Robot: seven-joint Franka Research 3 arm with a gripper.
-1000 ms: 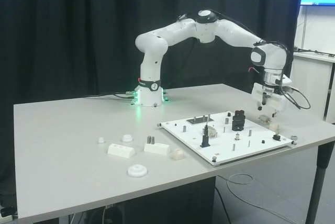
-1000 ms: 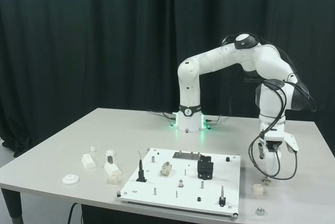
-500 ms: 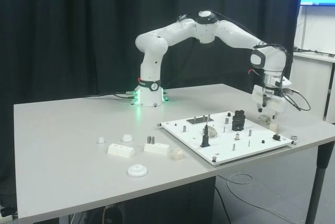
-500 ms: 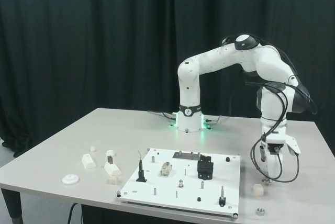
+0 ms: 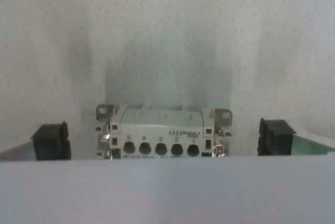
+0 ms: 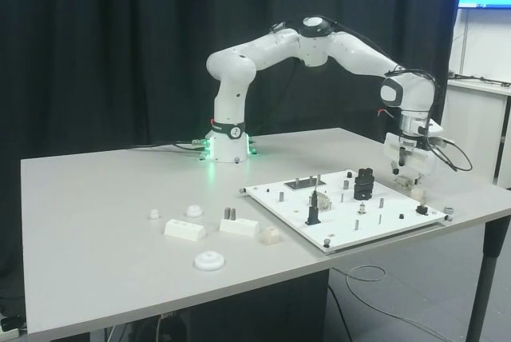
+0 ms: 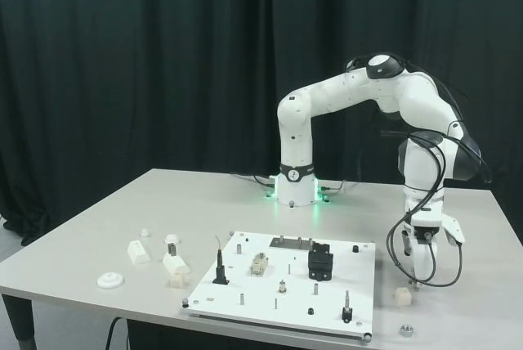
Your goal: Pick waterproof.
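Observation:
The waterproof connector (image 5: 162, 135) is a small grey block with a row of round holes and metal tabs at its corners. It lies on the grey table just off the far end of the white board (image 6: 335, 222). The room views show it as a pale block (image 7: 402, 295) (image 6: 417, 193). My gripper (image 5: 163, 139) is open and hangs low over it. In the wrist view the black fingertips (image 5: 51, 141) stand on either side of the connector, with a gap to each. From the room cameras the gripper (image 7: 419, 276) (image 6: 406, 174) is slightly above the block.
The white board carries a black block (image 7: 319, 262), a black upright plug (image 7: 220, 272) and several small pegs. White parts (image 6: 184, 230) and a round white gear (image 6: 209, 260) lie on the table beyond its other end. A small nut (image 7: 404, 331) sits near the table edge.
The arm has drawn the gripper a little back toward the board and the robot's base, staying low over the connector. The fingers remain open.

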